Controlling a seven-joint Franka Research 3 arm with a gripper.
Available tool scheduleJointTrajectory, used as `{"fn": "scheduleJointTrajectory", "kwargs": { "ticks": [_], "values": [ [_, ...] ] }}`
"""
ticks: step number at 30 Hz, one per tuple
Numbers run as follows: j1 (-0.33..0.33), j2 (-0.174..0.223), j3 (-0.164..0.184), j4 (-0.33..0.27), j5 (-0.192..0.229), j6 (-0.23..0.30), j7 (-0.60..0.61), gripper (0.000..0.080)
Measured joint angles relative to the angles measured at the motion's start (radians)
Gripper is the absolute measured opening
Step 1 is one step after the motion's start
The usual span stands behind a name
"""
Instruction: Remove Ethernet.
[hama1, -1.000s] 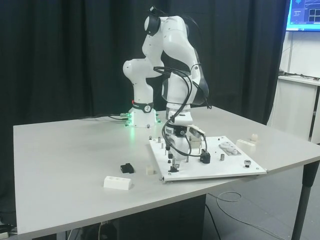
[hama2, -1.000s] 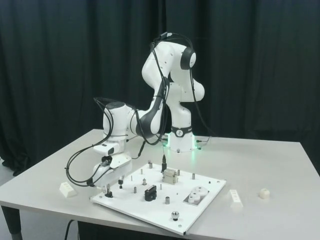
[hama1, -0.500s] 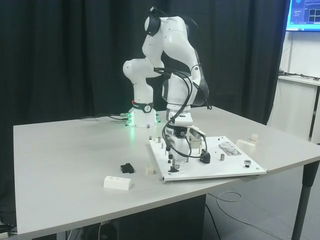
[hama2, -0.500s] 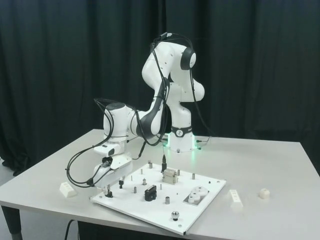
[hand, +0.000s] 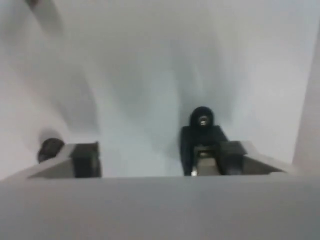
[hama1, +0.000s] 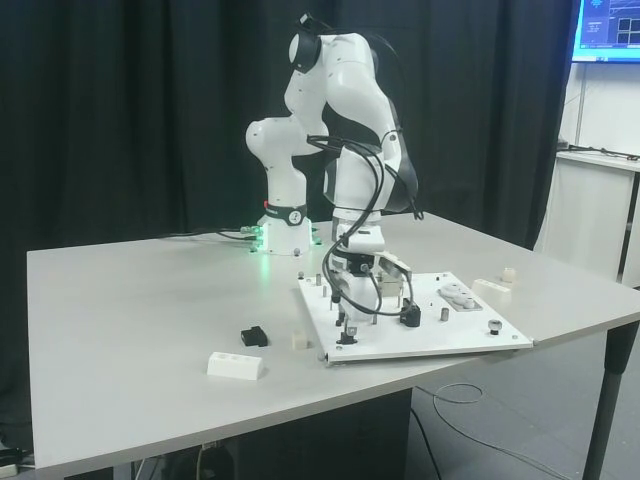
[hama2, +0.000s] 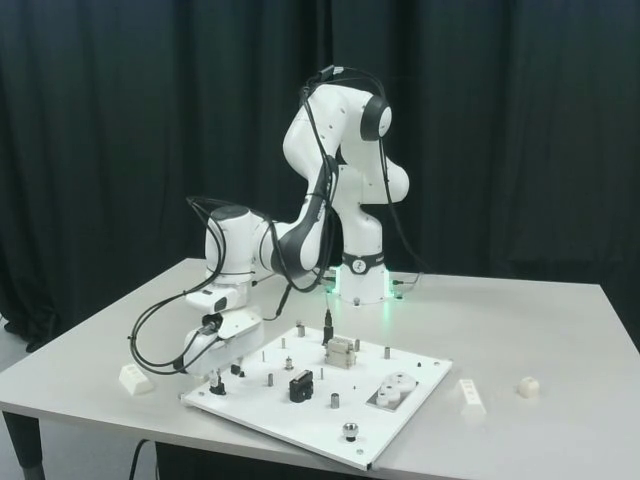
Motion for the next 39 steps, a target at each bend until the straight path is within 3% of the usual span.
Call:
{"fn": "scheduleJointTrajectory", "kwargs": {
  "ticks": [5, 6, 11, 12, 20, 21, 25, 39],
  "values": [
    [-0.003, 0.017, 0.0, 0.026, 0.0, 0.003, -0.002, 0.0519],
    [-0.004, 0.02, 0.0, 0.031, 0.0, 0.004, -0.003, 0.0359],
    [-0.01, 0.037, 0.002, 0.058, 0.0, 0.006, -0.004, 0.0359],
    [-0.011, 0.04, 0.003, 0.063, 0.0, 0.005, -0.004, 0.0174],
    [-0.02, 0.043, 0.009, 0.077, 0.0, -0.014, -0.002, 0.0174],
    [-0.021, 0.043, 0.01, 0.079, 0.0, -0.017, -0.001, 0.0081],
    [-0.023, 0.042, 0.01, 0.087, 0.0, -0.032, -0.001, 0.0081],
    [-0.024, 0.004, -0.003, 0.166, -0.038, -0.207, 0.003, 0.0081]
  ]
}}
